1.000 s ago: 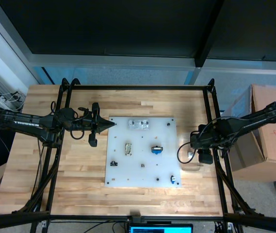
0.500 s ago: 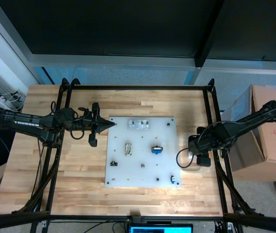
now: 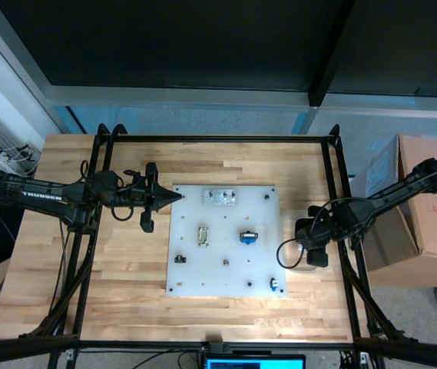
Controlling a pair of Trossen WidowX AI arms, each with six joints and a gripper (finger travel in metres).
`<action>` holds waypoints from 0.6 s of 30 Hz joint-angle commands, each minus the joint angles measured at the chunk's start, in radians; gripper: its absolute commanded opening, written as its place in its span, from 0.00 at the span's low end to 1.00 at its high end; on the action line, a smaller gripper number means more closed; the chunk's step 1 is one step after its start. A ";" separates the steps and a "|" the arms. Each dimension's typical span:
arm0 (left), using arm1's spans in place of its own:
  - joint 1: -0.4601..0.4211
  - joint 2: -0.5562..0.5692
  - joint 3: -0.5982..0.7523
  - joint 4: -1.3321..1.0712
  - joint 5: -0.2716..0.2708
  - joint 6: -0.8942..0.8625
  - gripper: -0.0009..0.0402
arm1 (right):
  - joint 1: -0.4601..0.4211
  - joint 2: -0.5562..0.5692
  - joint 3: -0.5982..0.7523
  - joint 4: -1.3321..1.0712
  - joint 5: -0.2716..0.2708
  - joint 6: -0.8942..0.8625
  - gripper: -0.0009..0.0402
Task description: Pick the RJ45 connector and install on the taskboard
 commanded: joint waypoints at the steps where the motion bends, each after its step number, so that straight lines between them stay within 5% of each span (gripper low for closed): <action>1: 0.000 0.000 0.000 0.000 0.000 0.000 0.02 | 0.002 0.015 -0.008 0.020 0.000 0.000 0.39; 9: 0.000 0.000 0.000 0.000 0.000 0.000 0.02 | 0.004 0.021 -0.010 0.023 0.001 -0.003 0.27; 18: 0.000 0.000 0.000 0.000 0.000 0.000 0.02 | 0.007 0.020 -0.010 0.024 0.000 0.001 0.01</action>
